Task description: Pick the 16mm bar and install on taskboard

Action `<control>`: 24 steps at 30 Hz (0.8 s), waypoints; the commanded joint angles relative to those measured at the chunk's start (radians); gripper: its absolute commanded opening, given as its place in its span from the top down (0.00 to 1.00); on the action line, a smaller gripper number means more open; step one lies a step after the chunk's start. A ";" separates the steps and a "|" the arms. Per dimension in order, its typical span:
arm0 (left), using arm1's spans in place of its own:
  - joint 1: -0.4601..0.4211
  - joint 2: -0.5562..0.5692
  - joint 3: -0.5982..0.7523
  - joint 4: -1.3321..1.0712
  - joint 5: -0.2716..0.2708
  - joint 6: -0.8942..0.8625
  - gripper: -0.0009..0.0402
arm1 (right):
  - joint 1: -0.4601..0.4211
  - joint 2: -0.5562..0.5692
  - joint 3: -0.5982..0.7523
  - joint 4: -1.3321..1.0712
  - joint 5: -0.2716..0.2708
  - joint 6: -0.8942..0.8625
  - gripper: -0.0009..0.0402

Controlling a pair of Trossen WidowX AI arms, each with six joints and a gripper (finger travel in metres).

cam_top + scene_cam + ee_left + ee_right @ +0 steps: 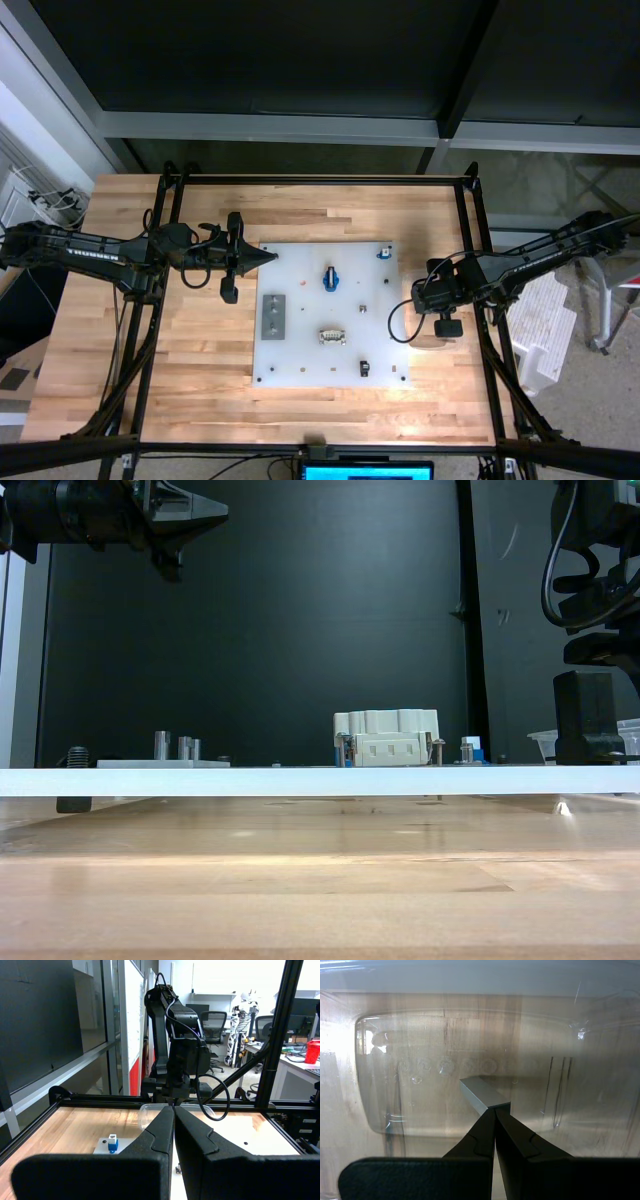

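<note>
The left gripper (268, 257) hovers high over the left edge of the white board (300, 345), fingers pressed together, nothing in them. Over on the right, the right gripper (495, 1108) is down inside the clear tray (420, 1110), fingers closed, tips right at the end of the grey bar (479, 1091) lying there. The worry: I can't tell it's pinched at all, and a hold that far out could let it swing or slip on the lift.

Taskboard (300, 300) mid-table (200, 340). Left gripper (270, 257) over its left edge. Right of board: tray (420, 1035), 16mm bar (479, 1091) lying inside, right gripper (495, 1108) at bar's end.
</note>
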 commanded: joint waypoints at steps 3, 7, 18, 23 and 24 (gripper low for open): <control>0.000 0.000 0.000 0.000 0.000 0.000 0.98 | 0.001 0.000 0.007 -0.008 0.000 0.000 0.98; 0.000 0.000 0.000 0.000 0.000 0.000 0.98 | 0.001 0.000 0.045 -0.058 0.000 0.003 0.98; 0.000 0.000 0.000 0.000 0.000 0.000 0.98 | 0.003 0.000 0.143 -0.162 0.000 0.005 0.98; 0.000 0.000 0.000 0.000 0.000 0.000 0.98 | 0.005 0.000 0.157 -0.179 -0.001 0.029 0.98; 0.000 0.000 0.000 0.000 0.000 0.000 0.98 | 0.006 0.000 0.158 -0.180 -0.002 0.031 0.98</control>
